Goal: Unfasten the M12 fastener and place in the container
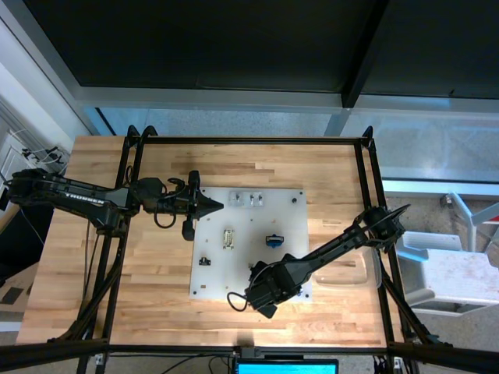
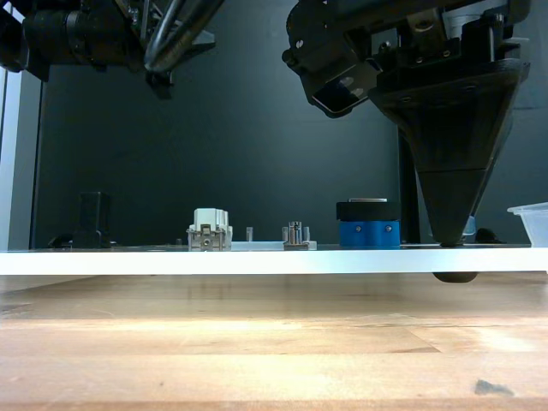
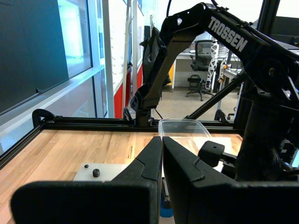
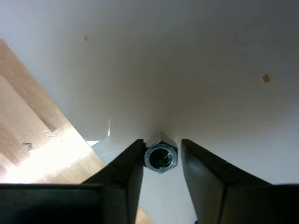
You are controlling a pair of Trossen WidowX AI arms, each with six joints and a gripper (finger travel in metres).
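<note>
The silver M12 nut (image 4: 160,157) stands hole-up on the white board (image 1: 234,265), and my right gripper (image 4: 161,161) is shut on it, one finger on each side. In the high view the right gripper (image 1: 285,290) points straight down at the board's near right edge, its own body hiding nut and stud. Its tips (image 2: 451,241) meet the board (image 2: 171,259) in the low view. Whether the nut is on its stud I cannot tell. The clear container (image 1: 351,274) lies just right of the board and looks empty. My left gripper (image 1: 218,206) hovers shut over the board's far left.
A blue block (image 1: 273,240) stands on the board just beyond the right gripper. A beige connector (image 1: 228,238) and small silver parts (image 1: 245,200) sit mid-board and farther back. Black frame rails (image 1: 366,179) border the wooden table.
</note>
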